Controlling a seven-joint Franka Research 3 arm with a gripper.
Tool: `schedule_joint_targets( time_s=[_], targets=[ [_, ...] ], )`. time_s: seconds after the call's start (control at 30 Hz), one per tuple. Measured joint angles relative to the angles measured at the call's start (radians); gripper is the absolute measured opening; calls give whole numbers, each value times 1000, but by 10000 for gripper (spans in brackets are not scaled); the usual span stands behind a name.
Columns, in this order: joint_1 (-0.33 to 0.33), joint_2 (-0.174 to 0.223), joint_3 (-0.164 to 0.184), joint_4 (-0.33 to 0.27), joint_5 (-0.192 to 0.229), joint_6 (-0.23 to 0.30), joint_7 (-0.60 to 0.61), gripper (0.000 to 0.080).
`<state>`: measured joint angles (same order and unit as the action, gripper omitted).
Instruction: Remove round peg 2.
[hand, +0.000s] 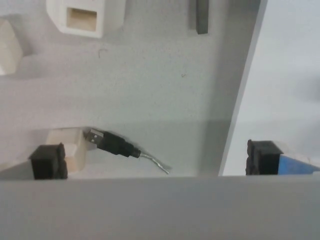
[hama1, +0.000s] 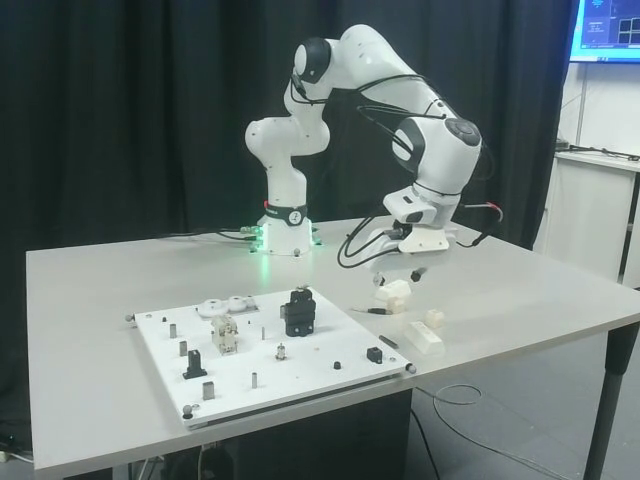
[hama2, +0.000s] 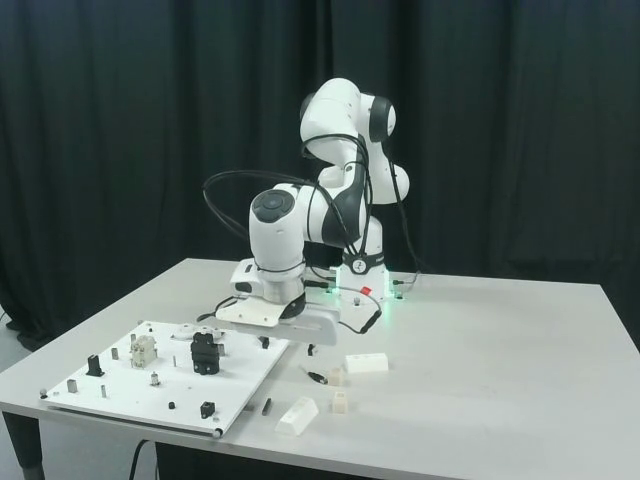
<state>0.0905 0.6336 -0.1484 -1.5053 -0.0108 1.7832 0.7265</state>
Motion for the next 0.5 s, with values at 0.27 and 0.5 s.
schedule_joint_targets(
  time_s=[0.27, 0.5],
  targets=[
    [0, -9, 0, -17, -2, 17, 0, 800],
    [0, -16, -1, -31, -3, 34, 1, 800]
  ],
)
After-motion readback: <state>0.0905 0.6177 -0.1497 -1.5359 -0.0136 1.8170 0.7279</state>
